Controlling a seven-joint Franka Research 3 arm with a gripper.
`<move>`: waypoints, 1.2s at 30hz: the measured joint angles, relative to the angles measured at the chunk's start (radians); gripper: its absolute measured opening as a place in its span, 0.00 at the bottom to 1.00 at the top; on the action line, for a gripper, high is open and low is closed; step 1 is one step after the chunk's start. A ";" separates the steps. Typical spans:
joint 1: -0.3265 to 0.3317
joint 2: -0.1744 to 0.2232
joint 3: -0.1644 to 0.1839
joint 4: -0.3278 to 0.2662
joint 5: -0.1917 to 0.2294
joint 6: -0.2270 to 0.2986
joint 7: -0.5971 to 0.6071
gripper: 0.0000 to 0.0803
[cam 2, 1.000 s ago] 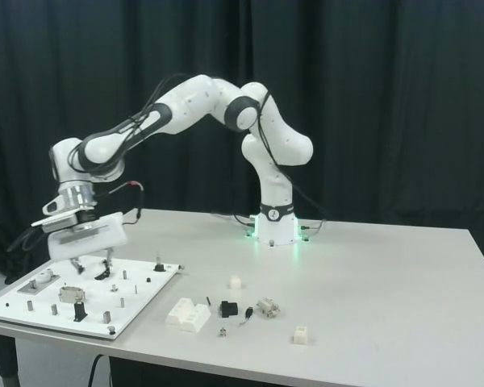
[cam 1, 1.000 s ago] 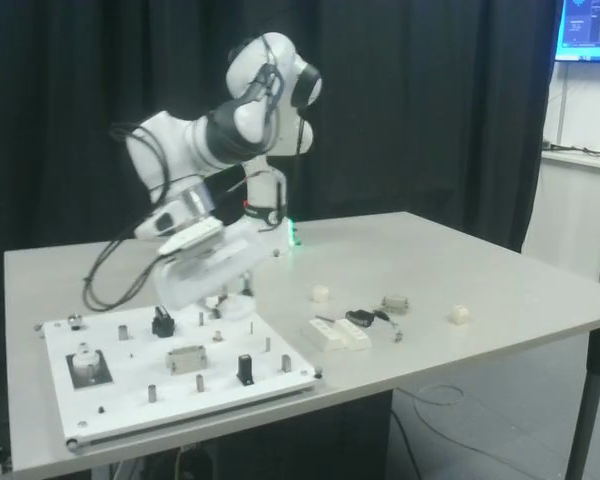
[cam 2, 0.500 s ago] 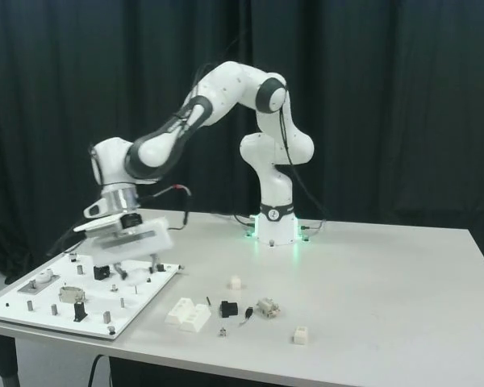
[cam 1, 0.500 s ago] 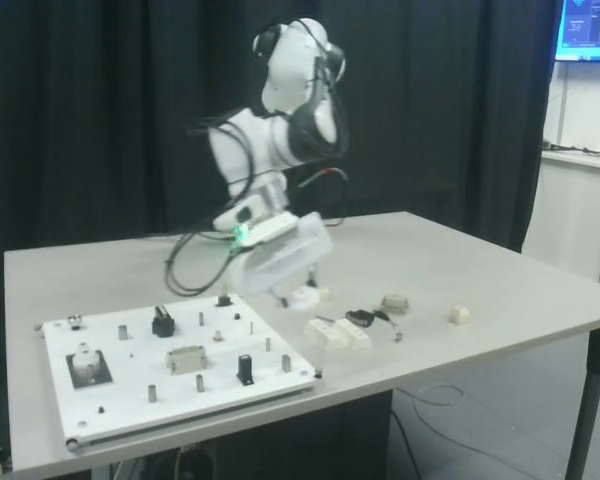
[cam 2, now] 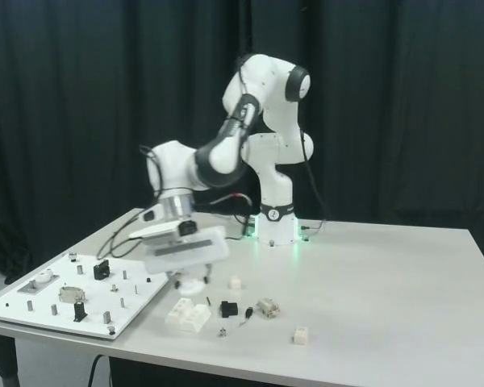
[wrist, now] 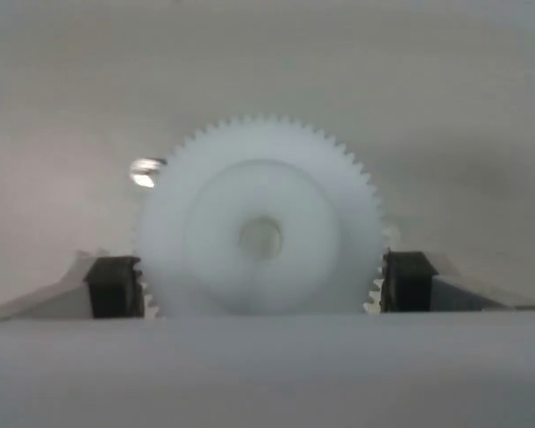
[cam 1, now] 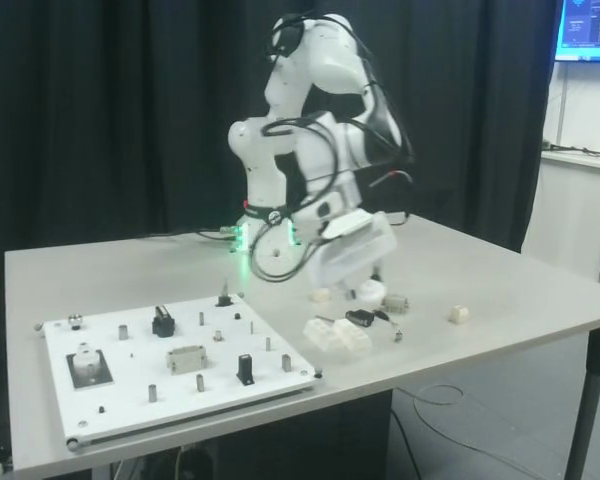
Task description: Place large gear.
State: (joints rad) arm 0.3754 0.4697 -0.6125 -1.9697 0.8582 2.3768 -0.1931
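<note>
White board [cam 1: 280, 385] and small parts [cam 2: 266, 307] lie on grey table [cam 2: 387, 306].

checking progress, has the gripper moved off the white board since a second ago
Yes. The gripper, shut on the large gear, has swung away from the white board toward the loose parts beside it.

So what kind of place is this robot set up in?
Most likely a robotics lab or test cell: black curtains behind a grey table, a white assembly board studded with pegs, and a wall screen in the corner.
</note>
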 joint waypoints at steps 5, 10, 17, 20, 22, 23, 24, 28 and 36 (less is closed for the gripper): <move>0.095 -0.018 -0.001 -0.044 -0.006 0.062 0.067 0.73; 0.189 -0.024 -0.007 -0.080 -0.008 0.120 0.134 0.73; 0.328 -0.024 -0.029 -0.127 -0.008 0.185 0.240 0.73; 0.384 -0.024 -0.037 -0.145 -0.009 0.213 0.281 0.73; 0.420 -0.023 -0.041 -0.159 -0.009 0.235 0.311 0.73; 0.437 -0.023 -0.042 -0.165 -0.011 0.247 0.325 0.73; 0.452 -0.023 -0.042 -0.171 -0.013 0.259 0.340 0.73; 0.506 -0.020 -0.042 -0.195 -0.024 0.306 0.399 0.73; 0.593 0.000 -0.037 -0.231 -0.028 0.367 0.494 0.73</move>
State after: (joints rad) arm 0.9682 0.4695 -0.6493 -2.2005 0.8299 2.7434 0.3005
